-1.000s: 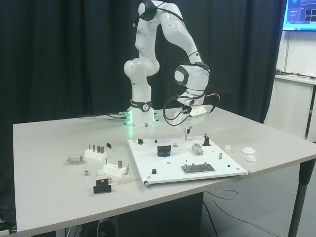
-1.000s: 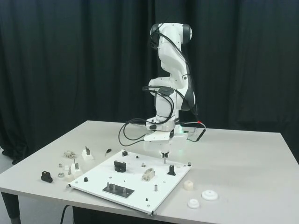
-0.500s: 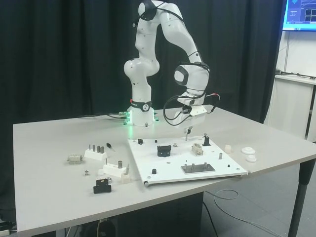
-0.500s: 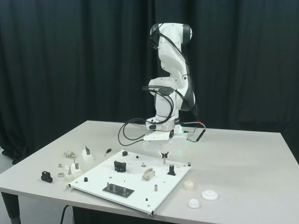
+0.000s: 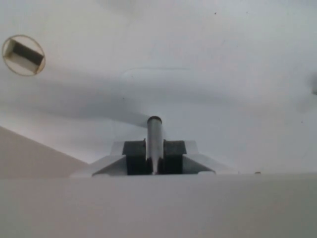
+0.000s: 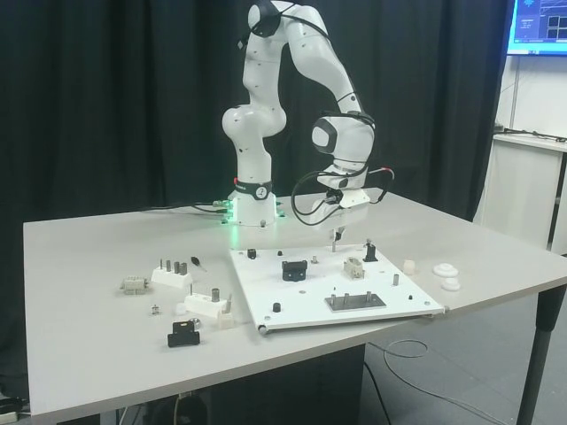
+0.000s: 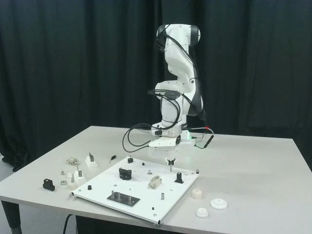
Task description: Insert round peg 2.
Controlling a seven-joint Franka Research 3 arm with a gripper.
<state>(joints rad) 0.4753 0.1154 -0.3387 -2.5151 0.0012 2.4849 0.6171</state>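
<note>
The grey desk (image 6: 89, 266) carries a white board (image 6: 292, 292) near its front edge, loose small parts beside it; black curtains (image 6: 106, 88) hang behind. The round peg (image 5: 154, 141) is a slim grey cylinder with a dark end, above the board's far edge. The jaws are closed narrowly on the peg, the gripper (image 5: 154, 157) holding it upright.

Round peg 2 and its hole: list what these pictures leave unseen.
- Target hole: in the wrist view the round peg itself covers where it points on the white board.
- Peg tip versus board: both room views show the gripper too small to tell contact.
- Peg's upper end: hidden between the fingers in the wrist view.
</note>
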